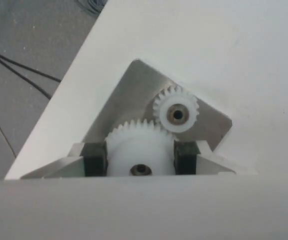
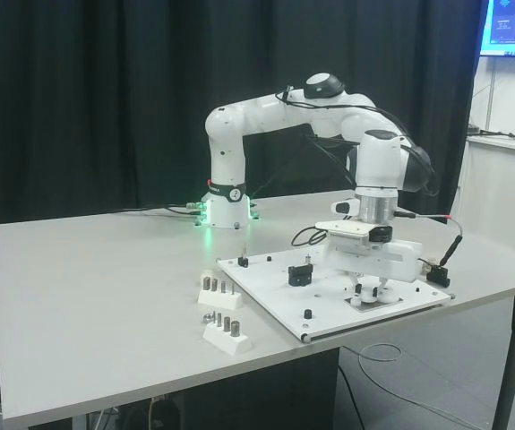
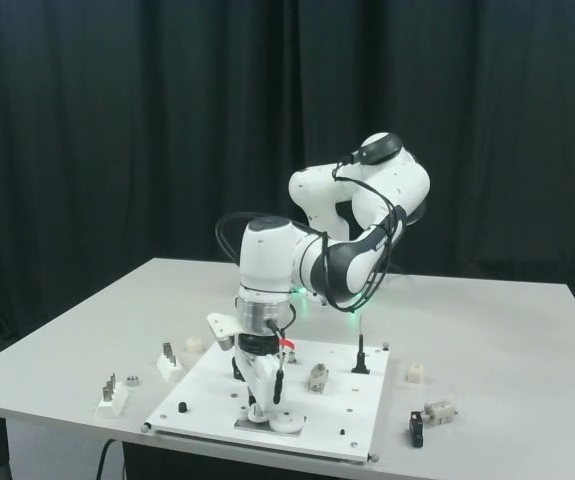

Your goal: Insert medium gear.

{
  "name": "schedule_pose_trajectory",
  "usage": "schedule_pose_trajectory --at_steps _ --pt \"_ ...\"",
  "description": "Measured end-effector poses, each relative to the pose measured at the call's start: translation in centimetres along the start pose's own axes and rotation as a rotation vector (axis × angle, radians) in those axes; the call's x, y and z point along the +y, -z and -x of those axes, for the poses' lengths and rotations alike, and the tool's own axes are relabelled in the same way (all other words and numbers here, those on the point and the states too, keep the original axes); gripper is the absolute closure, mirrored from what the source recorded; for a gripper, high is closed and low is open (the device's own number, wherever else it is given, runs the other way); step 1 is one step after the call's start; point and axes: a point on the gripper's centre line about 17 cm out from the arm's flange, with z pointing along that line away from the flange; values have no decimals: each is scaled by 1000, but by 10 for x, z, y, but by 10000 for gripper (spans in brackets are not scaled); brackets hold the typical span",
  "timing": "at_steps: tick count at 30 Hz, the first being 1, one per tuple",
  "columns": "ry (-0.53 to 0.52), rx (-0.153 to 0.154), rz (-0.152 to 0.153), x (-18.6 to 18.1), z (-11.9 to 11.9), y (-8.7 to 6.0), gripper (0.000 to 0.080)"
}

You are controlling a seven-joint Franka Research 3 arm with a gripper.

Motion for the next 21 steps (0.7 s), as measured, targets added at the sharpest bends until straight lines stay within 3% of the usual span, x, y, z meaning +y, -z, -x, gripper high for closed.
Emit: schedule_pose_trajectory --at_steps 17,21 --pt "35 3 -1 -1 0 0 519" --pt "37 16 -4 -2 -3 1 519"
